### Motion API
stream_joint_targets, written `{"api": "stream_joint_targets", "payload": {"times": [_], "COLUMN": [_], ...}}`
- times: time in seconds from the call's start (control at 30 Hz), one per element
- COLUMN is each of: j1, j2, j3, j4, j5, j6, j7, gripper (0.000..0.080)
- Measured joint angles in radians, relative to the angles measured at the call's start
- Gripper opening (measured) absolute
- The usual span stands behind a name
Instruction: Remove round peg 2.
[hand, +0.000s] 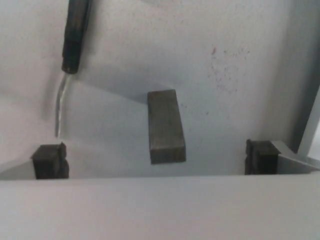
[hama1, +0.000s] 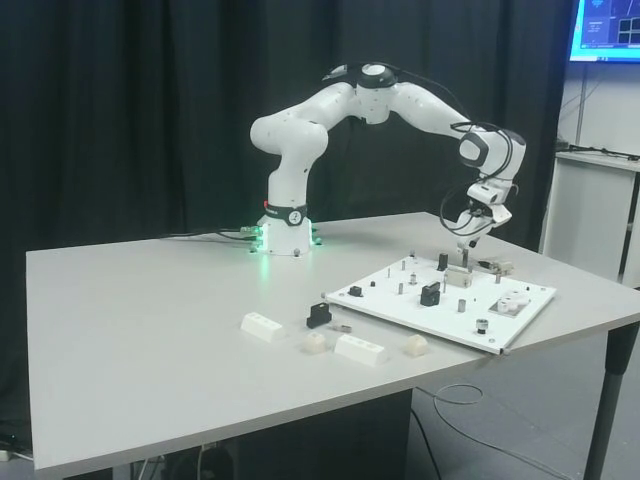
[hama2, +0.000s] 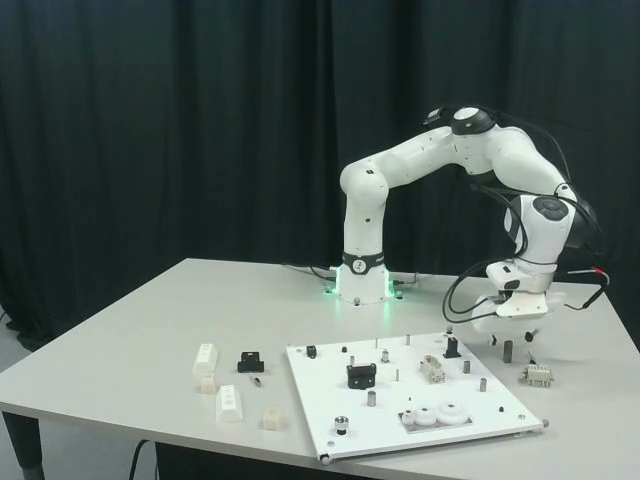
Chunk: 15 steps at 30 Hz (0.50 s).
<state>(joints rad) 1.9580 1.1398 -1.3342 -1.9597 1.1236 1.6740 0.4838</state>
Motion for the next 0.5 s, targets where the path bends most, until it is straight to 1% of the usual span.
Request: {"api": "stream_joint_targets", "payload": {"times": [0.1, 0.13, 0.2, 0.5], "j1": [0.002, 0.003, 0.005, 0.021], "j2": [0.0, 0.0, 0.0, 0.0], "j3": [-0.01, -0.014, -0.022, -0.052], "j4": [0.002, 0.003, 0.004, 0.005], "j5": [-0.002, -0.003, -0.005, -0.012], "j6": [-0.019, -0.025, -0.035, -0.054], "j7": [0.0, 0.0, 0.0, 0.0], "gripper": [0.0774, 0.0793, 0.0793, 0.0799]}}
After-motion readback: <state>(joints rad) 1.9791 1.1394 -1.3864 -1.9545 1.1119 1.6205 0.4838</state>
